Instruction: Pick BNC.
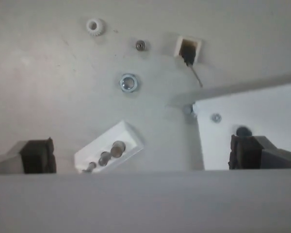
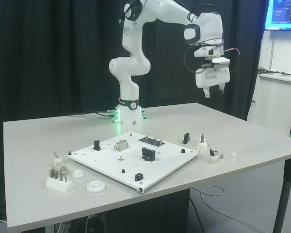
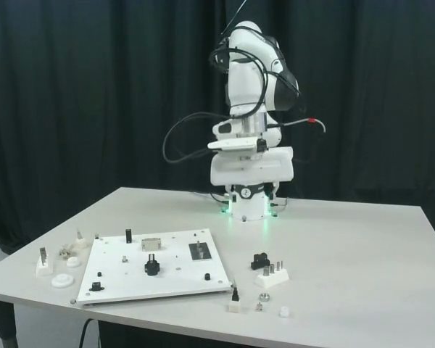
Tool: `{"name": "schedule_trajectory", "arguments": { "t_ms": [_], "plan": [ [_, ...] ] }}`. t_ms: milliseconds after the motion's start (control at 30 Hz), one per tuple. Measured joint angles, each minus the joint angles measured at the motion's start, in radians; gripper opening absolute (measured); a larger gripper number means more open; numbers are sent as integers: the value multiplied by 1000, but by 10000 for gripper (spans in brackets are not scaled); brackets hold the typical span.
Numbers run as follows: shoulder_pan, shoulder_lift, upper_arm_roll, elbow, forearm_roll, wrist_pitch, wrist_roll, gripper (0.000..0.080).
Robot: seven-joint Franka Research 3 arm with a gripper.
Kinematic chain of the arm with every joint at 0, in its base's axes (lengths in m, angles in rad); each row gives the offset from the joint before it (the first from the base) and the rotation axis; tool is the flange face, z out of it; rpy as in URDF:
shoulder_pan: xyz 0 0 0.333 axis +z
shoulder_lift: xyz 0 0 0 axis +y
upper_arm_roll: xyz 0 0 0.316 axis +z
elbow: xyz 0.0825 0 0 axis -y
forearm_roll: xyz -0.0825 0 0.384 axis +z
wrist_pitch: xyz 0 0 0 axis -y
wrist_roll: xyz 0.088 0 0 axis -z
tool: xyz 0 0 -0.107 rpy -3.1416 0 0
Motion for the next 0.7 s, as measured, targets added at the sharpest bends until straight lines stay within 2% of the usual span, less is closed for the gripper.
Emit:
{"name": "schedule_trajectory", "arguments": {
  "t_ms": [233,467,700],
  "plan": [
    [0,76,0,59,-17,-15,-136,800],
    [4,133,0,102,-65,-22,-218,800],
    [13,173,0,120,-125,-28,-273,800]
  ]
}}
